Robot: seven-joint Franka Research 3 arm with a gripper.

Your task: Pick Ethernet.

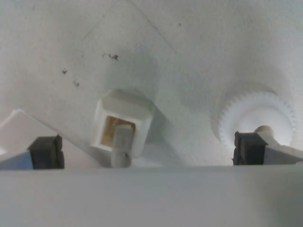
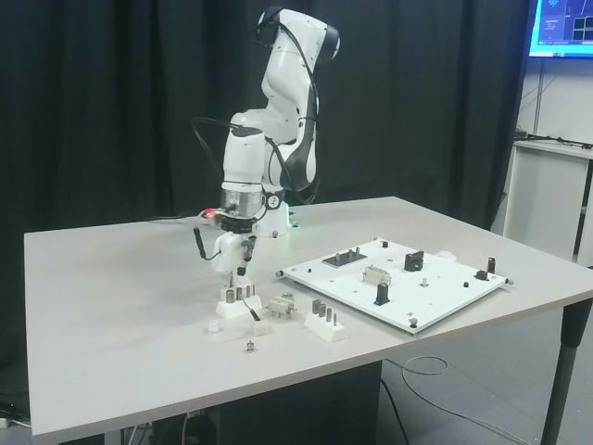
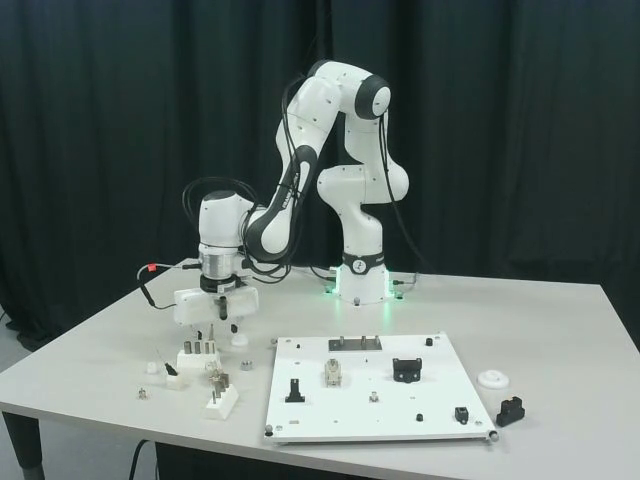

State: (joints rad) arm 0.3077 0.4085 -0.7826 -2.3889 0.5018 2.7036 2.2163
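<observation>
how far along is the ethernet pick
Done: the arm has reached the loose parts beside the white board. In hand: nothing; the open gripper hangs over the white Ethernet plug, fingers either side. Left: lower, close, lift.

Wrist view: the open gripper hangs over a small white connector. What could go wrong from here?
The connector sits nearer one finger than the other, so closing the gripper may shove or tip it rather than clamp it. The white gear lies right by the other finger, which could strike it on descent.
</observation>
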